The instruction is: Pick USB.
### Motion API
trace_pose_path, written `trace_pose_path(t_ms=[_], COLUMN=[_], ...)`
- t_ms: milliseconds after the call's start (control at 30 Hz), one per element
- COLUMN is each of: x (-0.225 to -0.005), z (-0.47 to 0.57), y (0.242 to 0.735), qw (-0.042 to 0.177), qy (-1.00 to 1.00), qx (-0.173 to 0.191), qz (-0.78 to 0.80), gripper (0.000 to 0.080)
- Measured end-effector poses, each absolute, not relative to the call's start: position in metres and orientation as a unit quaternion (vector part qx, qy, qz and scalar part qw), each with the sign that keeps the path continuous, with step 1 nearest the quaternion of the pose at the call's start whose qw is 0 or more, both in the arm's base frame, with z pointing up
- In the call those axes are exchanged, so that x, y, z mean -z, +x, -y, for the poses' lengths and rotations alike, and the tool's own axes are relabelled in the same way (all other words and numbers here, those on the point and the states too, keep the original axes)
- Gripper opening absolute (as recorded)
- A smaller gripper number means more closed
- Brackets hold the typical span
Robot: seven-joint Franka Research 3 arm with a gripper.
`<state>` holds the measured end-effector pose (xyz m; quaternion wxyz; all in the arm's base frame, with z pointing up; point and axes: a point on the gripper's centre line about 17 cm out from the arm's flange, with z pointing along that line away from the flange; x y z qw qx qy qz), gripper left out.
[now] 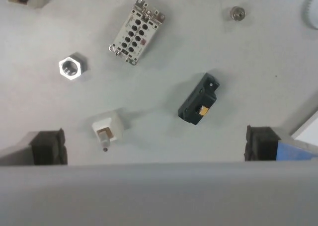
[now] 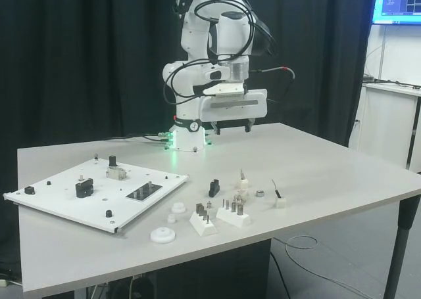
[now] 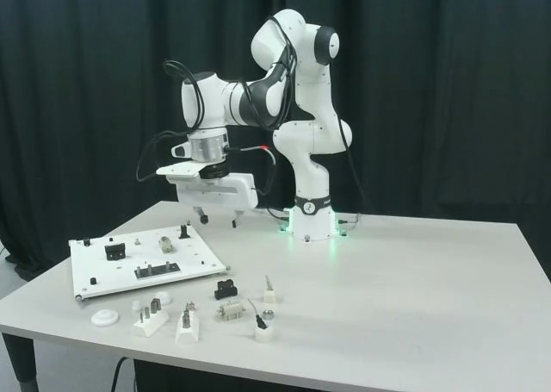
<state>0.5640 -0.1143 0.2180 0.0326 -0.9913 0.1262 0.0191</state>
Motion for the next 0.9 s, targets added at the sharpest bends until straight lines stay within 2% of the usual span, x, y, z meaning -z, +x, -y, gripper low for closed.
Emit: trace_pose_path(t_ms=[900], x=[-0.211], z=[0.103], y=[0.571], qw=[0.04], qy=[-0.987], qx=[-0.006], qz=[-0.154], gripper=[0.08])
